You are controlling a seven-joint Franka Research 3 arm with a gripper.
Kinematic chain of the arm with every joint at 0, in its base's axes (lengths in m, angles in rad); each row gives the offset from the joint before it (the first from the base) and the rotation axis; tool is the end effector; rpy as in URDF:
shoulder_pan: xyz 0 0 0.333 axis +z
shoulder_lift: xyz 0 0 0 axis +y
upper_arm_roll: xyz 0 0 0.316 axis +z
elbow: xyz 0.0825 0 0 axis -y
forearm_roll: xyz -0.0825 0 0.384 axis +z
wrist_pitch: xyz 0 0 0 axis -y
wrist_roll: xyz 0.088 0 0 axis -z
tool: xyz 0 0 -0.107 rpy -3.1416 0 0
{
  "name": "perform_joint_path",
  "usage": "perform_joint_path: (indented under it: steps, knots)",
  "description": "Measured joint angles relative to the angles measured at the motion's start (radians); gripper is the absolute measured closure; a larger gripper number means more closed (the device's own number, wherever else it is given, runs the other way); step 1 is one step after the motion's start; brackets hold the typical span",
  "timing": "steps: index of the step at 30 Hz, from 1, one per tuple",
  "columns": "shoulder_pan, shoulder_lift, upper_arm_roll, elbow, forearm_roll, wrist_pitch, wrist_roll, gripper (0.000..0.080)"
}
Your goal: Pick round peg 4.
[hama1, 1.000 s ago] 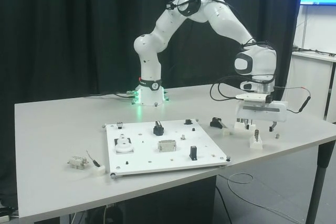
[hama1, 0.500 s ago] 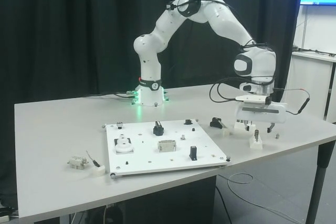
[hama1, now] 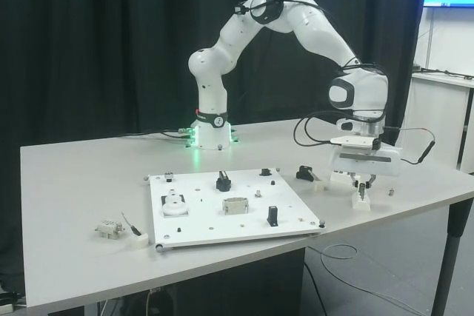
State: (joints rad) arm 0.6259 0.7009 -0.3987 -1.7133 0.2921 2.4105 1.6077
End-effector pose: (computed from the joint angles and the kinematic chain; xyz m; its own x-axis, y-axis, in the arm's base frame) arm 0.6530 0.1815 0.2126 0.0684 -0.9967 0.0437 -0.9950 -0.0714 -0.0692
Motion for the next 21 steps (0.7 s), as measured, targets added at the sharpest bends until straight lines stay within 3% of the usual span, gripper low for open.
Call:
perform_joint_path:
  steps: [5, 6, 21]
  knots:
    - [0.0, 0.0, 0.0, -0.001, 0.0, 0.0, 0.0, 0.0578]
    - [0.0, 0.0, 0.0, -0.001, 0.0, 0.0, 0.0, 0.0657]
    - [0.001, -0.024, 0.002, 0.013, 0.0, -0.004, 0.0, 0.0657]
